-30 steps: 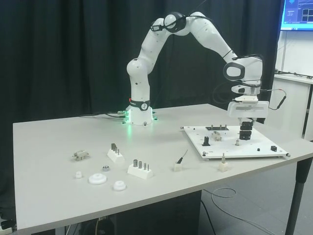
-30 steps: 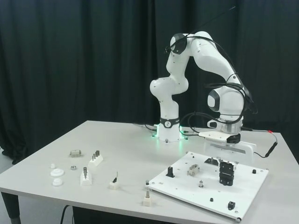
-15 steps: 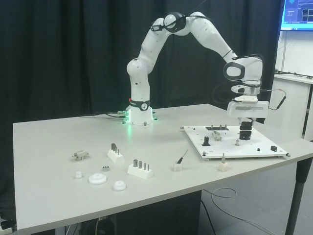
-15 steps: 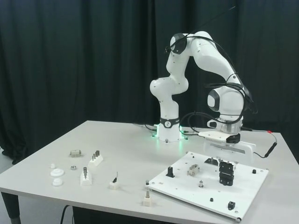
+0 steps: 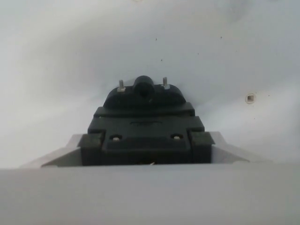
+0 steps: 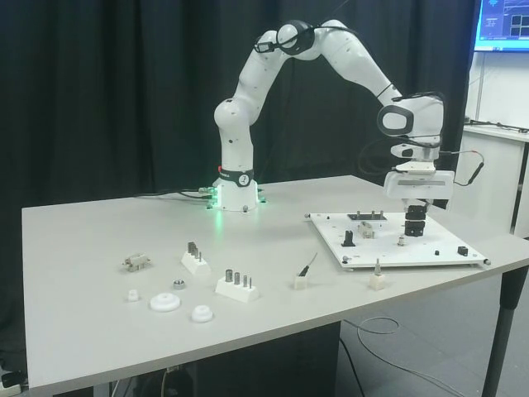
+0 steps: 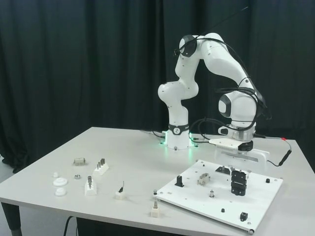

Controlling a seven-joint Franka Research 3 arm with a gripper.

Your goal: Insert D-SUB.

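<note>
nothing has shifted: my claw [image 7: 238, 188] stays clamped on the black d-sub [image 5: 146, 126], pressed at the white board [image 7: 256, 206], apparently seating.

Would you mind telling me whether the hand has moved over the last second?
No. In both room views the hand sits at the same spot over the white board, level with the same black post.

The black D-SUB connector [image 5: 146, 129] is being held upright against the white board [image 7: 261, 202], its stepped body topped by a rounded cable boss flanked by two small metal screws, near the board's far side.
</note>
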